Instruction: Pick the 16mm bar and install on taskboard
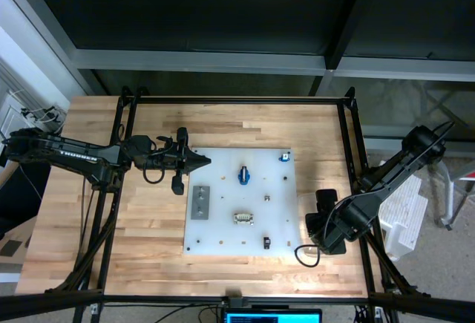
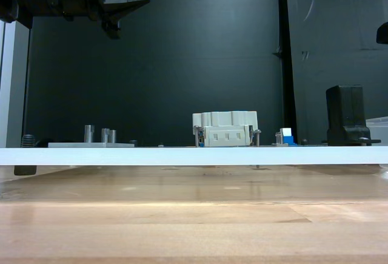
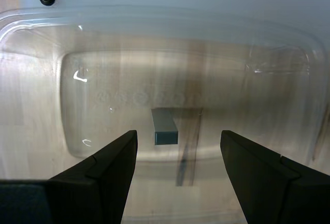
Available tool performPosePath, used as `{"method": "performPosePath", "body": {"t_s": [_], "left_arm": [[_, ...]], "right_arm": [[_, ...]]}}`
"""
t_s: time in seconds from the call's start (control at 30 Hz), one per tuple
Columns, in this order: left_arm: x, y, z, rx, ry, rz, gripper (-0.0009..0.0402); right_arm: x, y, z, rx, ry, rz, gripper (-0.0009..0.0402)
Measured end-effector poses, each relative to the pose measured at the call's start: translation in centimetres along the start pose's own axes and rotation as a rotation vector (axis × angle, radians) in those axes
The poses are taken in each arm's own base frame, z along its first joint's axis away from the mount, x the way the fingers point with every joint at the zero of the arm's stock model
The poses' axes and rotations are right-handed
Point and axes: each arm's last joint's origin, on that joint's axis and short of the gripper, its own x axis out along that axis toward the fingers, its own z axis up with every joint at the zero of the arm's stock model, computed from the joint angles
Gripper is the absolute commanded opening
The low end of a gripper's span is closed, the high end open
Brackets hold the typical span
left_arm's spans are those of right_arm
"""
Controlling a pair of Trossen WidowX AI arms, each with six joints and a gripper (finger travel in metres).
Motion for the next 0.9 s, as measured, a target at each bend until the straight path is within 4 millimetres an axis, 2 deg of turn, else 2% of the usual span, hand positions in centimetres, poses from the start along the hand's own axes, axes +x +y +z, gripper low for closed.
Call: {"method": "performPosePath", "body": {"t_s": [0.67, 0.9], "left_arm": [[0.0, 0.0, 0.0, 0.0, 0.0, 0.0, 0.0], [0.0, 0.0, 0.0, 0.0, 0.001, 0.0, 0.0]], "right_arm": [[2.0, -0.2, -1.0, -0.005, -0.021, 0.03, 0.0224], [3.4, -0.2, -1.5, -0.004, -0.027, 0.055, 0.0224]]}}
